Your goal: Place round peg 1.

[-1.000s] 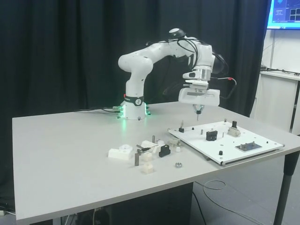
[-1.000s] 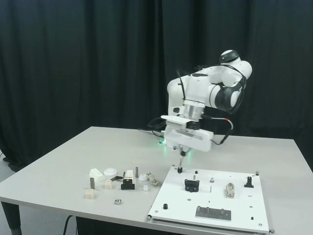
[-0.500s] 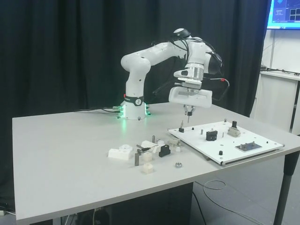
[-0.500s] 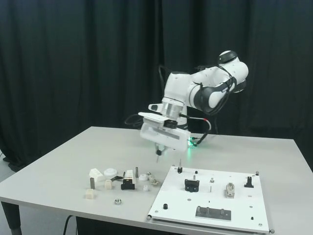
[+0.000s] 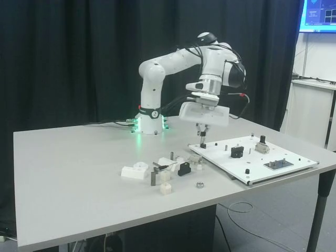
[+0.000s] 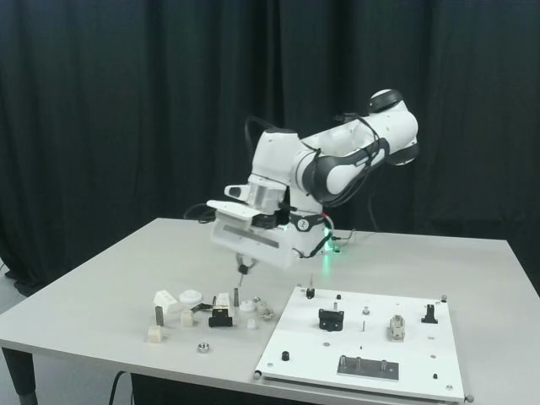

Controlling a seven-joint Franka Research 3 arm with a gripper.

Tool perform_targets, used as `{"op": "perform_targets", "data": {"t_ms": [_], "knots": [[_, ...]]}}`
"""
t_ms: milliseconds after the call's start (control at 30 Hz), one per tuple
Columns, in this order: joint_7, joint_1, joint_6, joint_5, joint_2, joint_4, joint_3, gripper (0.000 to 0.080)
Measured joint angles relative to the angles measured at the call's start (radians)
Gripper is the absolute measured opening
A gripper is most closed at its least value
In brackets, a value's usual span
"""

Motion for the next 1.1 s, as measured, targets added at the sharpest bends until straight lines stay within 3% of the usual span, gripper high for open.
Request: {"op": "perform_targets", "data": {"t_ms": [167, 300, 733, 1100], "knots": [[-0.021, -0.065, -0.006, 0.007, 0.001, 0.021, 0.026, 0.0030], [-0.024, -0.114, -0.011, 0.036, 0.003, 0.031, 0.046, 0.0030], [-0.108, -0.269, -0.074, 0.204, 0.074, 0.069, 0.085, 0.0030], [-0.150, -0.371, -0.116, 0.227, 0.080, 0.128, 0.122, 0.0030]]}}
